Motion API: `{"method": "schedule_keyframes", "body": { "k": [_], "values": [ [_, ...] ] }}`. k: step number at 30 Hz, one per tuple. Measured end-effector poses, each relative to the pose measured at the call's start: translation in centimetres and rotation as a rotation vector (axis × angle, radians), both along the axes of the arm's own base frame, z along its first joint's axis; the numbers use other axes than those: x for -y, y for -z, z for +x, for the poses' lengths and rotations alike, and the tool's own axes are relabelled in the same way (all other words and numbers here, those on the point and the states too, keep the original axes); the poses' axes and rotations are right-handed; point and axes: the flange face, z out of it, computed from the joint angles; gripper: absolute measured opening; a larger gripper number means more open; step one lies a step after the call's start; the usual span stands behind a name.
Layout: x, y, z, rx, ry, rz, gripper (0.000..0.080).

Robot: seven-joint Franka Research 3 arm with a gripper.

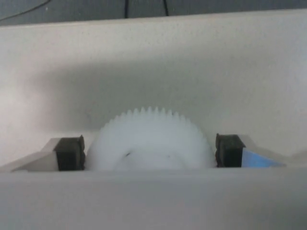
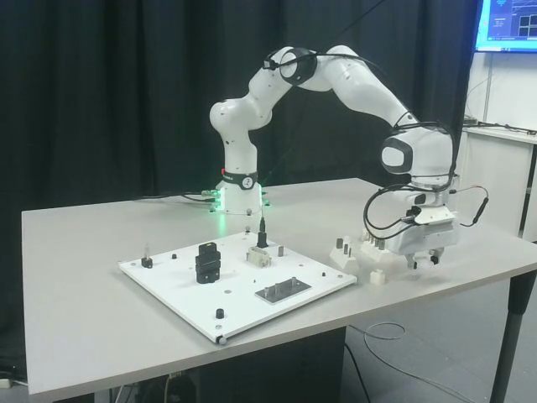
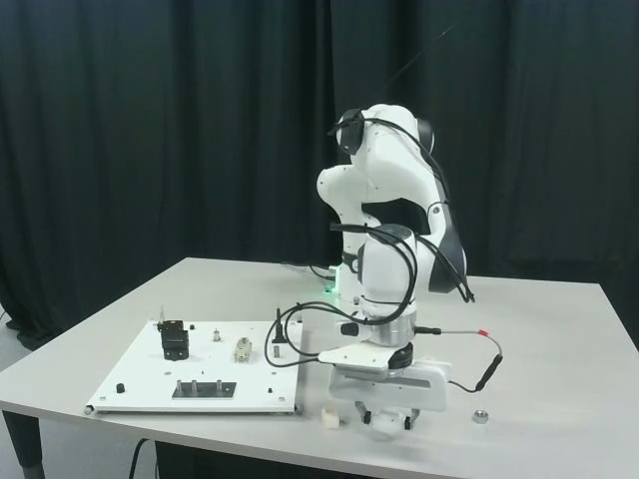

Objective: Insert large gear.

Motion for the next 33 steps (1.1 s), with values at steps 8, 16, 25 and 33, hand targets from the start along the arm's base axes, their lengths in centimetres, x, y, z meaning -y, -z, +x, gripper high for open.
{"method": "schedule_keyframes", "body": {
  "k": [8, 16, 25, 33],
  "values": [
    [1.1, -0.7, 0.6, 0.013, -0.037, -0.014, 0.0593],
    [3.3, -1.7, 1.4, 0.022, -0.082, -0.047, 0.0593],
    [6.5, -3.3, 2.5, 0.012, -0.135, -0.079, 0.0593],
    [9.6, -4.9, 3.5, -0.005, -0.180, -0.096, 0.0593]
  ]
}}
